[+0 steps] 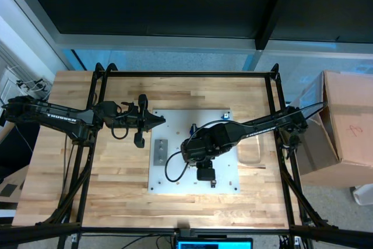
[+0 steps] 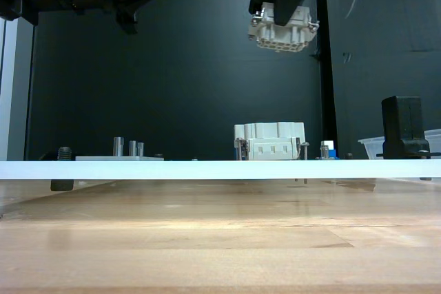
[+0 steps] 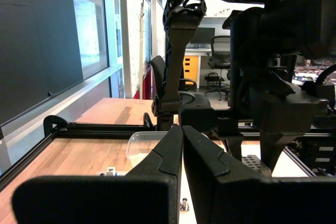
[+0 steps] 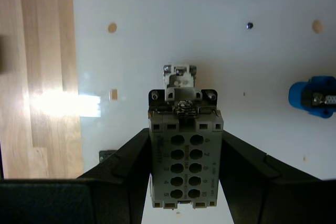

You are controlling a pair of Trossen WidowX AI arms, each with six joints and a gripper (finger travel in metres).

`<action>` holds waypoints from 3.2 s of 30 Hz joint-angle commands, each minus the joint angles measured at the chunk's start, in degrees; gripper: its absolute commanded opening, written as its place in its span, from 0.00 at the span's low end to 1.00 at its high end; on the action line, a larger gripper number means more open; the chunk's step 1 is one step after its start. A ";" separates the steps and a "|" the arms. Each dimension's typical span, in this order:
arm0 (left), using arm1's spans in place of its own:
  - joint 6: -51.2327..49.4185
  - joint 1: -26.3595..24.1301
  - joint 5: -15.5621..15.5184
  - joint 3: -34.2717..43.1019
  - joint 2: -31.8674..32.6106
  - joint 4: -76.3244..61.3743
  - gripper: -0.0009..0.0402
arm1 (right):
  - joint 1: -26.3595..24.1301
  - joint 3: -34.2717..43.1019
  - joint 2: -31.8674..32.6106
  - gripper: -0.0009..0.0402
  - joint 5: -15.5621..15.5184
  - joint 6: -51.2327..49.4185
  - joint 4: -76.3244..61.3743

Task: Remove the HAN10E connector from the taskboard and place in the container

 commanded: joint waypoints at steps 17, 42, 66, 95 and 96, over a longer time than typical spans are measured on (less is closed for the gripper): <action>0.00 0.02 0.00 0.02 0.00 0.00 0.02 | 4.70 -27.34 -19.69 0.04 0.04 8.04 7.41; 0.00 0.00 0.00 0.02 0.00 0.00 0.02 | 27.52 -47.19 -32.48 0.02 1.77 30.25 12.35; 0.00 0.00 0.00 0.02 0.00 0.00 0.02 | 34.84 -51.58 -33.00 0.02 3.17 36.89 12.37; 0.00 0.02 0.00 0.02 0.00 0.00 0.02 | 34.82 -63.14 -30.12 0.22 2.40 37.77 25.92; 0.00 0.02 0.00 0.02 -0.02 0.00 0.02 | 34.82 -63.14 -30.12 0.26 2.34 37.77 25.92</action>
